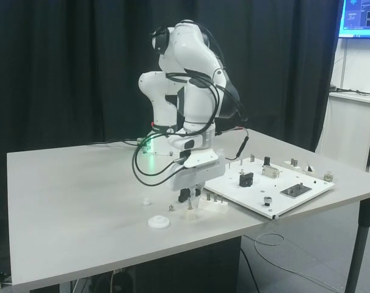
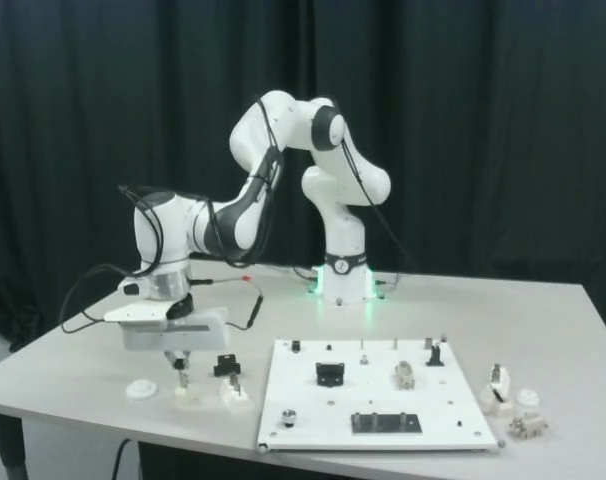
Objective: Pick Ethernet.
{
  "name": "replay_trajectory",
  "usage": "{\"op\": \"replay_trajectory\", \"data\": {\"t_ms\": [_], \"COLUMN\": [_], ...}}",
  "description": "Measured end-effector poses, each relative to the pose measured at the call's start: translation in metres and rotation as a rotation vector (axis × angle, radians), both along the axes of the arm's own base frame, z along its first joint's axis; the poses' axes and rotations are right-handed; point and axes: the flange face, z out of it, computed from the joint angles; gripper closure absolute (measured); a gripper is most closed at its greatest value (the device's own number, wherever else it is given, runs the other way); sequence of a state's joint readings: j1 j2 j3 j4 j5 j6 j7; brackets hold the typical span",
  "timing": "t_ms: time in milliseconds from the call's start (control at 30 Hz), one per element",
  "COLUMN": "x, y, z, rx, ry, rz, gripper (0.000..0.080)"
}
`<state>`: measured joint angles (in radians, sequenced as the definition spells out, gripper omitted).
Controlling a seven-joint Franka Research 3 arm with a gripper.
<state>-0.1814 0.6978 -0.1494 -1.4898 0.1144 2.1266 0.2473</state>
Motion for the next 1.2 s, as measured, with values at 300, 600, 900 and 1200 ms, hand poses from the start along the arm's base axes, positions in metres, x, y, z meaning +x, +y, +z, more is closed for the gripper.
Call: {"op": "replay_trajectory", "data": {"t_ms": [300,600,900,1200], "x": [0.009,0.012,0.011,0.008], "y": [0.000,-0.001,-0.004,-0.010], "z": [0.026,0.039,0.045,0.046], "rx": [0.006,0.004,-0.002,-0.008], "ry": [0.017,0.022,0.025,0.035], "rz": [0.005,0.002,-0.054,-0.114], "gripper": [0.0801,0.0801,0.0548,0.0018]}}
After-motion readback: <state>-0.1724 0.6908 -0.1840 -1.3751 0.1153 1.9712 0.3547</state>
